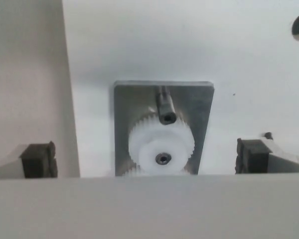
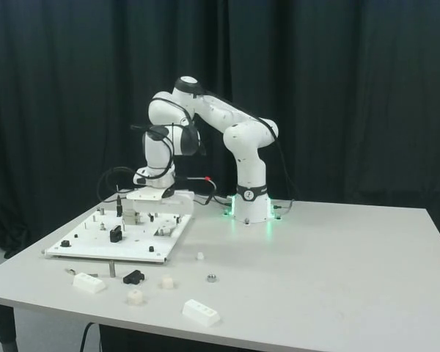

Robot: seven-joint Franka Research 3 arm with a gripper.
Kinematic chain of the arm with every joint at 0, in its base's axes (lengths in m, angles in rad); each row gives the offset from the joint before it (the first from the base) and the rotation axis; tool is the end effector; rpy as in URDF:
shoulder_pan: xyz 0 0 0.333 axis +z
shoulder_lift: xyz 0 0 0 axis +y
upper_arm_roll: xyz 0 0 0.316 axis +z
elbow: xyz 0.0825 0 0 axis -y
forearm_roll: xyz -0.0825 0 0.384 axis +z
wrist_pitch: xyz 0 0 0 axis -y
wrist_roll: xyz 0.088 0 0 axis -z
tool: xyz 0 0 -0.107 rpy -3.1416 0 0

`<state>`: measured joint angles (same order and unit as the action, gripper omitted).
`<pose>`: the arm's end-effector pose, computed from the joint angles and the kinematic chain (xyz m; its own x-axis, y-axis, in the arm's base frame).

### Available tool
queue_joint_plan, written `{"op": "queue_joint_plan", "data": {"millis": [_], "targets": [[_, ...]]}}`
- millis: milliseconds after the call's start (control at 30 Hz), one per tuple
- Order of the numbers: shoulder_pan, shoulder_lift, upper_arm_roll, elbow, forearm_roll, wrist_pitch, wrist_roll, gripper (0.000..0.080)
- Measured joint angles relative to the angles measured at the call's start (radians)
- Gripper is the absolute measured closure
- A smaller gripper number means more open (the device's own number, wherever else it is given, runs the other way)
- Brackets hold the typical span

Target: Remove medium gear.

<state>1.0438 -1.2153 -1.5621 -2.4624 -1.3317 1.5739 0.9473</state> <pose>0.3568 -0.2310 0.2338 0.7977 -0.5824 -0.1562 -0.5490 -0.8087 0.2113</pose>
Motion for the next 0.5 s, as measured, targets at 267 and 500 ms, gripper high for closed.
{"op": "queue_joint_plan", "data": {"millis": [267,500], "targets": [[-0.031,0.000,-0.033,-0.014,-0.003,0.020,-0.025,0.0003],[-0.052,0.000,-0.049,-0.026,-0.010,0.035,-0.033,0.0003]]}}
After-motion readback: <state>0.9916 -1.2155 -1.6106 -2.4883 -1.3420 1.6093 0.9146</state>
